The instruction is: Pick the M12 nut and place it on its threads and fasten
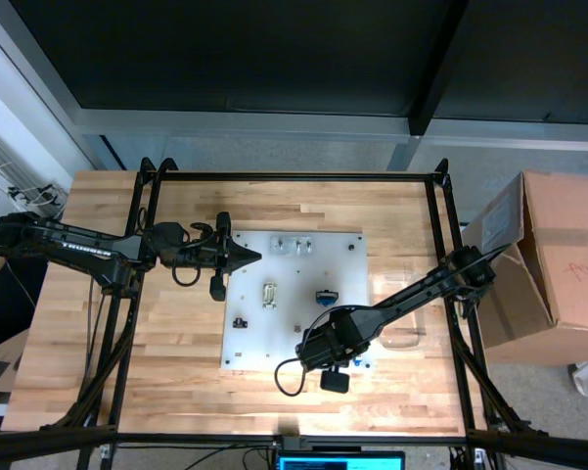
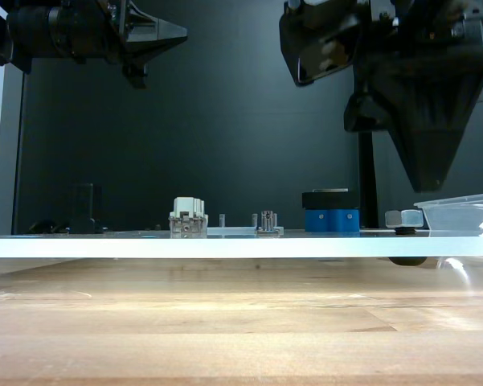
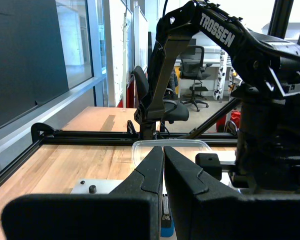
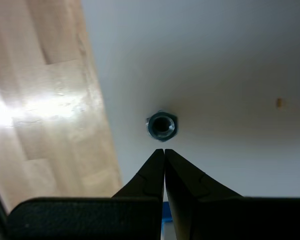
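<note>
Wooden bench planks run under a white board, and a cardboard box stands off past the right arm. Over the board's near right edge the right hand points straight down, its fingers pressed together with nothing between them. Just beyond its tips, apart from them, the nut shows end-on and level, its bore too dark to see into. From bench level the nut rests on top of its short black stud, below the hand's tip and a little to one side. How far down the threads it sits I cannot tell. From above, the right arm covers this spot entirely. A clear tray shows behind the nut, cut off at the picture's edge. The left hand hangs high over the board's far left side, its fingers closed to a thin slit and holding nothing. The right arm blocks much of what lies beyond it.
</note>
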`<state>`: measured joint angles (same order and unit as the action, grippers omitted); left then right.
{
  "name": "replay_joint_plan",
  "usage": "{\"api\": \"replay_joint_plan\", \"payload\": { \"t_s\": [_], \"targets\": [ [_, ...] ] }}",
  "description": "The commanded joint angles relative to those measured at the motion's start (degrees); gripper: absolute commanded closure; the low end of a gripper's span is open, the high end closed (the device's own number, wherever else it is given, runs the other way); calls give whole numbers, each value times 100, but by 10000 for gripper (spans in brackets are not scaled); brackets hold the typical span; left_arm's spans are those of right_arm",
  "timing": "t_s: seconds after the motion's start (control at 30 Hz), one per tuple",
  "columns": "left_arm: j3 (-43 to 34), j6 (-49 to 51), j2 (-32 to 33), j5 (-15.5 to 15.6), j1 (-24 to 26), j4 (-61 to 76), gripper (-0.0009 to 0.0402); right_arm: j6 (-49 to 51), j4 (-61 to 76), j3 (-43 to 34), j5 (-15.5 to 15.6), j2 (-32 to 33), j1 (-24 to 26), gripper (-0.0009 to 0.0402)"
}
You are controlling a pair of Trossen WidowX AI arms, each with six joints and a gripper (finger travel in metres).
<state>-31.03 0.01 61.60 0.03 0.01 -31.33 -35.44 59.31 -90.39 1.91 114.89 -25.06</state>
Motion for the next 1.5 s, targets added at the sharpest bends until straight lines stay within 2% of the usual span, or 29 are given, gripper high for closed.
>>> {"api": "replay_joint_plan", "payload": {
  "t_s": [0.03,0.2,0.7,0.73,0.77,0.87,0.9,0.93,1.0,1.07,1.3,1.37,1.5],
  "targets": [
    [0,0,0,0,0,-2,393,9,63,39,-254,0,0,394],
    [0,0,0,-2,0,0,393,50,70,107,-348,0,-7,394],
    [0,0,0,-2,0,-2,393,101,-275,286,-317,0,-20,393],
    [0,0,0,0,0,-2,393,96,-310,297,-234,0,-20,393],
    [0,0,0,0,0,-2,393,101,-402,321,11,0,-20,394],
    [0,0,0,0,0,-2,393,345,-763,372,1355,-2,-20,393],
    [0,0,0,0,0,-2,393,431,-782,369,1617,-2,-20,393],
    [0,0,0,-2,0,-2,393,492,-741,369,1705,-2,-22,393],
    [0,0,0,0,-2,0,393,496,-579,354,1652,-17,-22,393],
    [0,0,0,0,0,-4,393,487,-476,326,1427,-15,-20,393],
    [0,0,0,-2,0,-4,393,498,13,133,-7,-17,-20,393],
    [0,0,0,-2,0,-2,393,627,111,79,-323,-17,-20,393],
    [0,0,0,0,0,-2,393,839,76,76,-601,-7,-20,393]
  ]
}}
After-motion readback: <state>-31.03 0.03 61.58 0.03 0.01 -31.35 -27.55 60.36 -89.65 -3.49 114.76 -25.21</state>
